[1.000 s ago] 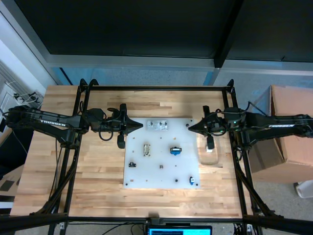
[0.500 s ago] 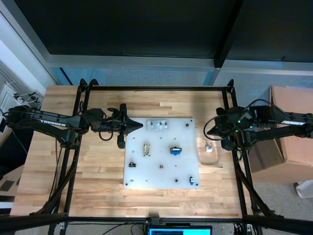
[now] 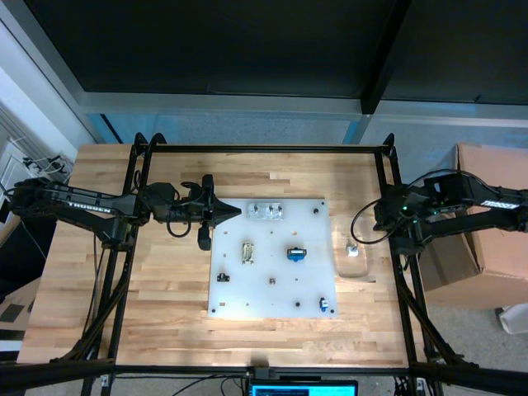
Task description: Pick the RJ45 connector and install on the taskboard
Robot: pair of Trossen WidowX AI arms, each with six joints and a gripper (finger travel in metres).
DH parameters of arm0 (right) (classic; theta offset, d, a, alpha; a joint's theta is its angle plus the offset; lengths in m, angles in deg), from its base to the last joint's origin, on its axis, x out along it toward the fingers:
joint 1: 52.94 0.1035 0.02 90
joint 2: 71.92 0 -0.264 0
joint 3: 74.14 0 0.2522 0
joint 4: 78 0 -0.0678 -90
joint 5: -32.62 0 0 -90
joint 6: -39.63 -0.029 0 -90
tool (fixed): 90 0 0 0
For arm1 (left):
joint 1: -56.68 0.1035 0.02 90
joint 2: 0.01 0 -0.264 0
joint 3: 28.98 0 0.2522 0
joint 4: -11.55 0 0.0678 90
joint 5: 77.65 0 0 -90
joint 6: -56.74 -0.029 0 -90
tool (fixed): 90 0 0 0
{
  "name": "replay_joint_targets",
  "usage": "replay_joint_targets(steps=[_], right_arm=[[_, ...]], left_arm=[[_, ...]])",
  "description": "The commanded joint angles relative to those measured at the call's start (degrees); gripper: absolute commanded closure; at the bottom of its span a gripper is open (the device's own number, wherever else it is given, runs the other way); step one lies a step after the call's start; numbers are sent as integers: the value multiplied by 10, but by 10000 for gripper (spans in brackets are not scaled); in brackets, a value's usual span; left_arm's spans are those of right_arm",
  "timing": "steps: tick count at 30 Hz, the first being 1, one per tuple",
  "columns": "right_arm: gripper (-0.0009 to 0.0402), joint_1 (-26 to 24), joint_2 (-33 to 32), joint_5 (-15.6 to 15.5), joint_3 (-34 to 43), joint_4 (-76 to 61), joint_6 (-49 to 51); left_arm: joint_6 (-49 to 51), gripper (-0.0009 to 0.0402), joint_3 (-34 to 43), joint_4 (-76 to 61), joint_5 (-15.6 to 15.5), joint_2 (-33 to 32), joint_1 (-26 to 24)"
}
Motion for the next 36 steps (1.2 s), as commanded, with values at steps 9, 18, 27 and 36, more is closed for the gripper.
replay_joint_targets(steps=[9,18,27,36], right_arm=[[393,1,-12,0,-1,-10,-5],[377,6,-37,6,-2,-27,-18],[248,29,-69,25,-17,-33,-30],[222,48,-82,42,-40,-1,-67]], left_arm=[[0,393,0,0,0,0,0],[0,393,0,0,0,0,0],[0,392,0,1,0,0,0],[0,393,0,0,0,0,0]])
